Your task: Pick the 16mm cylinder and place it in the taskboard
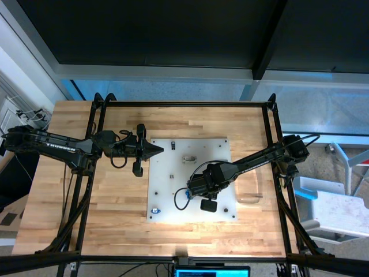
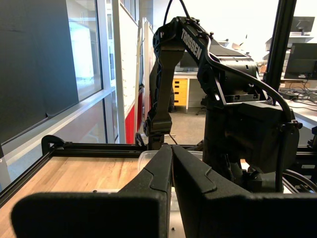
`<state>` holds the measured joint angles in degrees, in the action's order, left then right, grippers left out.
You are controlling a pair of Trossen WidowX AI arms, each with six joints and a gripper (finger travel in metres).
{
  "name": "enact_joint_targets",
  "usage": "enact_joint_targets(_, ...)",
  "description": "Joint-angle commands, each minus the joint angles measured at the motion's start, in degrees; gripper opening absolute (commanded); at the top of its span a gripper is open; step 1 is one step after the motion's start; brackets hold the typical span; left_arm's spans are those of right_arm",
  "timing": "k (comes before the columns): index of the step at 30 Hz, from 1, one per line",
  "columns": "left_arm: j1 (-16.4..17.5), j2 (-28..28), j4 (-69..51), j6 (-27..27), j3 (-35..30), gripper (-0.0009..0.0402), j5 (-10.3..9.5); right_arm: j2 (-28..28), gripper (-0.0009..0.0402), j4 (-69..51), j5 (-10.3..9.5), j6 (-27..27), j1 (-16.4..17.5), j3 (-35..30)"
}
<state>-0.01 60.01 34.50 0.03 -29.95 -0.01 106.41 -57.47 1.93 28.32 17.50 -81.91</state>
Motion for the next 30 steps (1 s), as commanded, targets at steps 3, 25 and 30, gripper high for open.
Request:
enact_joint_targets(3, 0.00, 0.00, 0.02, 0.02, 0.00, 0.0000, 0.00, 0.00, 0.0036, 0.00, -0.11, 0.35, 0.02, 0.00)
enact_joint_targets(25, 0.02, 0.00, 0.02, 0.00, 0.00, 0.0000, 0.00, 0.00, 0.0036, -0.02, 0.07, 1.31, 0.13, 0.04)
enact_joint_targets(30, 0.00, 0.00, 0.02, 0.00, 0.00, 0.0000, 0.00, 0.00, 0.0036, -0.07, 0.09, 1.36, 0.13, 0.04)
